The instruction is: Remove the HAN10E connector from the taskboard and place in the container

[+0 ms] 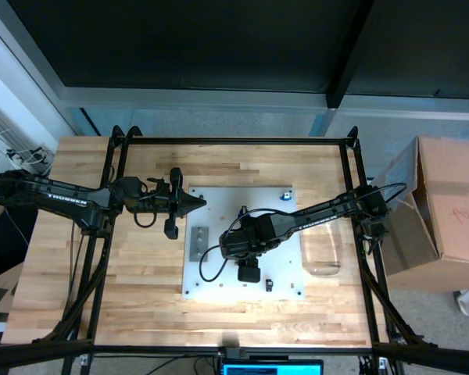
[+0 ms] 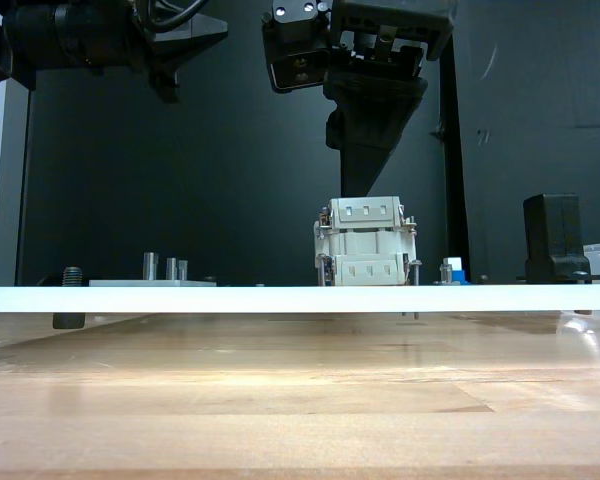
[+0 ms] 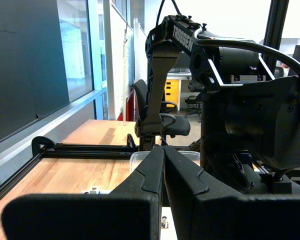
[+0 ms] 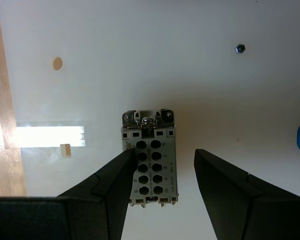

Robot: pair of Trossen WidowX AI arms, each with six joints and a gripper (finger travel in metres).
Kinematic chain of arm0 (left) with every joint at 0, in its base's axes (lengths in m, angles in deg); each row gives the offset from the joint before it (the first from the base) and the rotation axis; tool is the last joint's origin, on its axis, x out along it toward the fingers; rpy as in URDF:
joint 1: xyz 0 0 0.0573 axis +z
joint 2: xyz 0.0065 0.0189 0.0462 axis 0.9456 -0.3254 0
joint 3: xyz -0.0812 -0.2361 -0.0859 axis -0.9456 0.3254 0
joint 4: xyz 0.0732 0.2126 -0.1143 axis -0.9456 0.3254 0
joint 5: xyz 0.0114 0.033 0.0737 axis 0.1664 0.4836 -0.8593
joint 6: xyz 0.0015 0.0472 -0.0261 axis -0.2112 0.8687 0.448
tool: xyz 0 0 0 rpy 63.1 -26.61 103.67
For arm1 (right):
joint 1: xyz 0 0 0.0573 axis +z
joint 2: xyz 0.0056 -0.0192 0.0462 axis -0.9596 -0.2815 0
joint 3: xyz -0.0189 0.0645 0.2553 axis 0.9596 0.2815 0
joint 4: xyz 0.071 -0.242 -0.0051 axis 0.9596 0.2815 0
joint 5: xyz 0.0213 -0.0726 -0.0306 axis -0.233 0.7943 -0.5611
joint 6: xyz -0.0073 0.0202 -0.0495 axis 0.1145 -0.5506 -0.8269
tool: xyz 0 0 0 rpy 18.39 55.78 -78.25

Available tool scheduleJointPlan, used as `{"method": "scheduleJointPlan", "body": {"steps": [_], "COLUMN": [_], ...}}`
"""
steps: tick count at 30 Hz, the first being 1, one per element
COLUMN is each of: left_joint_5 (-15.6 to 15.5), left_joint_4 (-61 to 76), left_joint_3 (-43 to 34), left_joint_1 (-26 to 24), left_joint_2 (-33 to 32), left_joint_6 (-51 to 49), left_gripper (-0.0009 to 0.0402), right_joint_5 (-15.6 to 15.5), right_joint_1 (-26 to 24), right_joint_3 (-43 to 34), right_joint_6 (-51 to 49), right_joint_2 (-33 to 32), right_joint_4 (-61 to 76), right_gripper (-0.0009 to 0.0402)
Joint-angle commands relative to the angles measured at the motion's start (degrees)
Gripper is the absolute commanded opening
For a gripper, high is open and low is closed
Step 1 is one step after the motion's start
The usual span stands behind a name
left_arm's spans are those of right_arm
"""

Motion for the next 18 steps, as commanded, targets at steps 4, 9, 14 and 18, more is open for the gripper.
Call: {"method": "scheduleJointPlan", "body": {"steps": [4,9,14,18], "left_joint_5": [0.0,0.0,0.0,0.0], "left_joint_4": [0.0,0.0,0.0,0.0], "left_joint_3": [0.0,0.0,0.0,0.0], "left_joint_1": [0.0,0.0,0.0,0.0], "left_joint_2": [0.0,0.0,0.0,0.0], "left_joint_6": [0.0,0.0,0.0,0.0], "left_gripper": [0.0,0.0,0.0,0.0], "right_joint_5": [-0.2,-0.2,-0.2,-0.2], "right_joint_1": [0.3,0.6,0.9,1.3], "right_joint_3": [0.0,0.0,0.0,0.0], "right_joint_6": [0.0,0.1,0.1,0.1], "right_joint_2": [0.0,0.0,0.0,0.0], "right_joint_4": [-0.1,-0.1,-0.1,-0.1], "right_gripper": [0.0169,0.0169,0.0169,0.0169]}}
